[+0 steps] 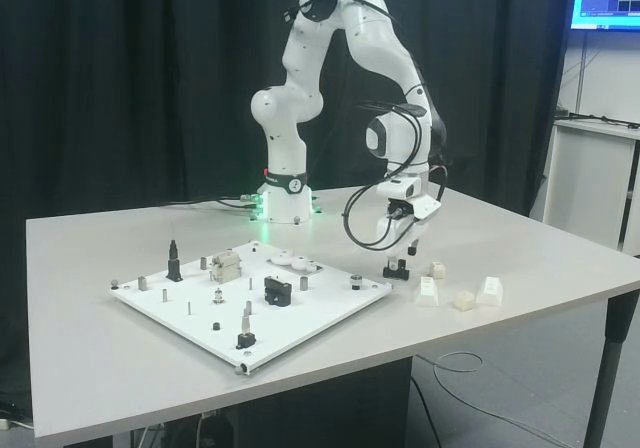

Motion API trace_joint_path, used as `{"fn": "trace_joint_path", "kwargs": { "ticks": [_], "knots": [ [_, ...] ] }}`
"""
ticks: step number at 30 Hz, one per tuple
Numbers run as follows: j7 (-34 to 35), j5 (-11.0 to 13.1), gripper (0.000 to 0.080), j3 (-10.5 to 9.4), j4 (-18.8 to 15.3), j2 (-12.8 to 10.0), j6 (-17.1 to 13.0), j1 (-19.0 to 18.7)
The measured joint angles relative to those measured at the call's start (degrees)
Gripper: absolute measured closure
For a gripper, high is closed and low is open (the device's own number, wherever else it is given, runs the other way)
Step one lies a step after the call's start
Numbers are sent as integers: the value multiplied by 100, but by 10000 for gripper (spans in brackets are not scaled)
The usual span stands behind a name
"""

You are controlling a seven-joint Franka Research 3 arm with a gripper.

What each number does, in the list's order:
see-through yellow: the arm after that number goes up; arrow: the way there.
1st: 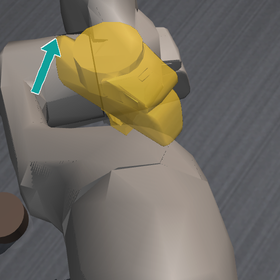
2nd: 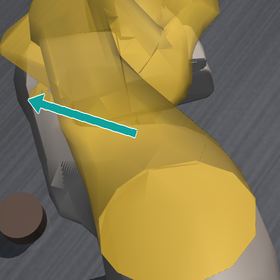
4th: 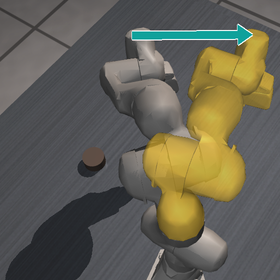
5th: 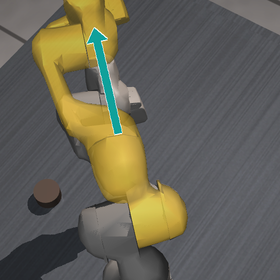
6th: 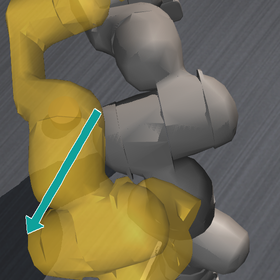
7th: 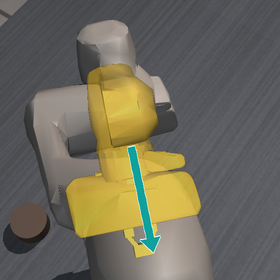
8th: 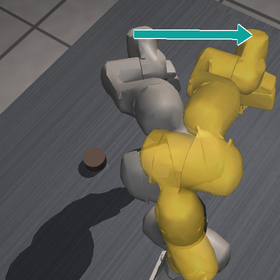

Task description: Remove small gear.

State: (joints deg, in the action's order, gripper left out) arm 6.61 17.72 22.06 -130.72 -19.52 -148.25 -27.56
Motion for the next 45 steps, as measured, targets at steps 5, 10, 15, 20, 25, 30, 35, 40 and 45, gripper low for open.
{"fn": "trace_joint_path", "kwargs": {
  "ticks": [5,10,15,20,25,30,35,40,45],
  "knots": [
    [2,-6,3,8,0,66,47,3],
    [3,-8,3,21,0,109,76,5],
    [3,-12,3,41,1,141,100,5],
    [3,-14,3,65,5,165,110,5],
    [3,-21,3,88,5,200,135,6],
    [3,-35,3,100,5,218,145,6],
    [3,-40,3,110,6,228,148,8],
    [3,-40,3,119,10,230,148,8],
    [3,-40,3,134,24,230,147,8]
  ]
}}
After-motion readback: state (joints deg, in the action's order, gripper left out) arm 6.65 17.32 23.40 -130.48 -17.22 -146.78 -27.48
